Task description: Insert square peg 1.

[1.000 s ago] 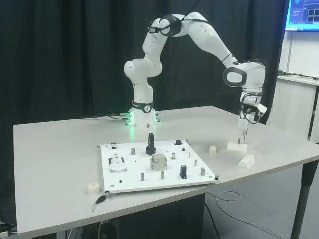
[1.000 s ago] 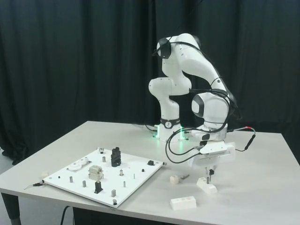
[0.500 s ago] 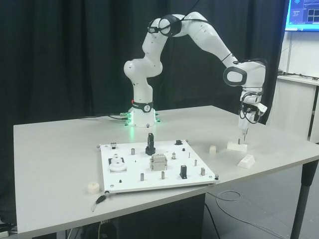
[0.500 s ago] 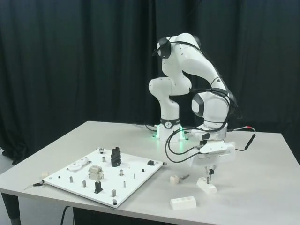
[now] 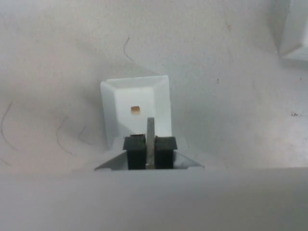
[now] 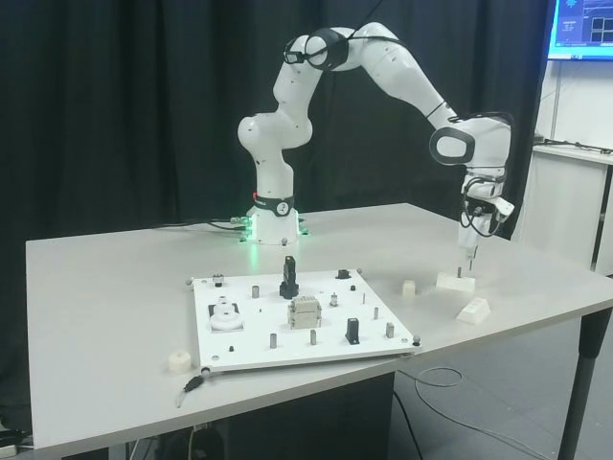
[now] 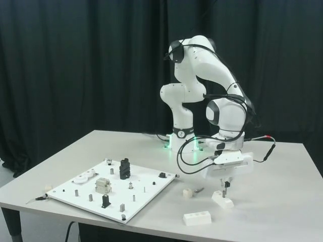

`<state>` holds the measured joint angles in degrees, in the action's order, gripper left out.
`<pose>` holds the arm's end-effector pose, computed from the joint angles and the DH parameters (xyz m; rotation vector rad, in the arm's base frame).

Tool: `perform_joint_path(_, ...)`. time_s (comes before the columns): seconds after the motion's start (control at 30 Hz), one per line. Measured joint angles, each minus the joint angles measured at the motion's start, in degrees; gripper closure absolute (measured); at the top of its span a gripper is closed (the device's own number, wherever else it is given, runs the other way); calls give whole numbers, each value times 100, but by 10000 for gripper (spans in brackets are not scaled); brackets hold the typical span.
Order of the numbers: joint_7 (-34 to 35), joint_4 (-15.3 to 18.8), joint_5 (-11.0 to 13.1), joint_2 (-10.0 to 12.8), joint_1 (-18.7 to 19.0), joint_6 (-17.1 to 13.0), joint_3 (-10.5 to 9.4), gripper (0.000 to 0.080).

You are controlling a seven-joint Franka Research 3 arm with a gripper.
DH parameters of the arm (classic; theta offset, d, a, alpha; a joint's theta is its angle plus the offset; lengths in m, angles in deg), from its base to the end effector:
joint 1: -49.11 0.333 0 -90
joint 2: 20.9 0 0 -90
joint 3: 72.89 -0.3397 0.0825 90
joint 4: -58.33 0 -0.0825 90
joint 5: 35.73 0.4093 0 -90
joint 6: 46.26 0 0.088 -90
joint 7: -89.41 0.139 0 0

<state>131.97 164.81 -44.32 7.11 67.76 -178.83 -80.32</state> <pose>0.6027 0.2839 0.2268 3.0714 -0.3062 0.0071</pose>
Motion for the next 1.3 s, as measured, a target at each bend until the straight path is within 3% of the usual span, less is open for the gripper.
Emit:
perform_joint_path(0.37,21,-60,101,0,0,64,13,768)
perform_joint_path(0.57,387,-184,185,-4,-1,220,95,768)
perform_joint_path(0.83,993,-378,185,-181,-9,706,429,768)
perform_joint_path(1.3,1437,-409,218,-829,-181,1293,1026,768)
